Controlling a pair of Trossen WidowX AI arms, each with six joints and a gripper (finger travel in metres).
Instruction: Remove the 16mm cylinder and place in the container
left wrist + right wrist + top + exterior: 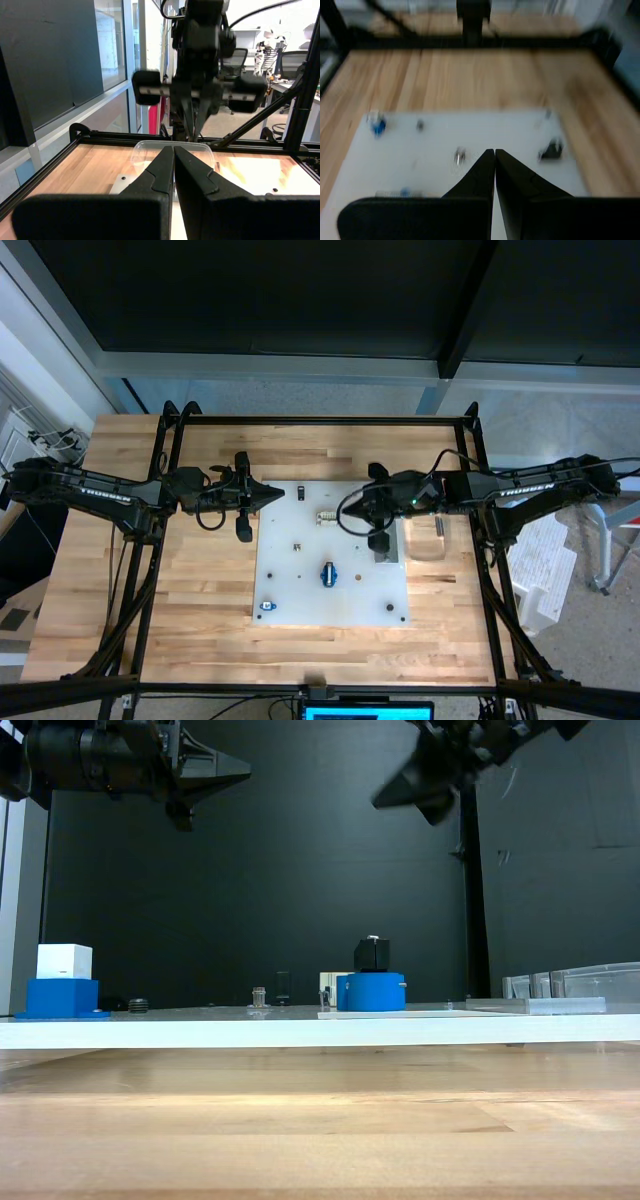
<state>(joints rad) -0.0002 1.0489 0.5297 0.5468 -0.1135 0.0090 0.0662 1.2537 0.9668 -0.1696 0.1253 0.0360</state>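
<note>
**Cylinder's in the tray, both claws clenched on nothing**

So the 16mm cylinder (440,525) is lying flat inside the container (455,548), showing as a slim dark rod from above; nothing is touching it. The container sits right at the right edge of the white task board (300,580), which lies on the wooden table (150,570).

The right gripper (355,510) hangs in the air over the far half of the board, just left of the container and tipped down toward the board; its own camera shows the two fingers (480,175) pressed together with nothing between them.

The left gripper (272,495) is up high by the board's far left corner, pointing inward at the other arm; its fingers are squeezed tight too, and empty.

From table height both claws are well above everything on the board; the blue part (375,992) stands there on its own, apart from either of them.
</note>
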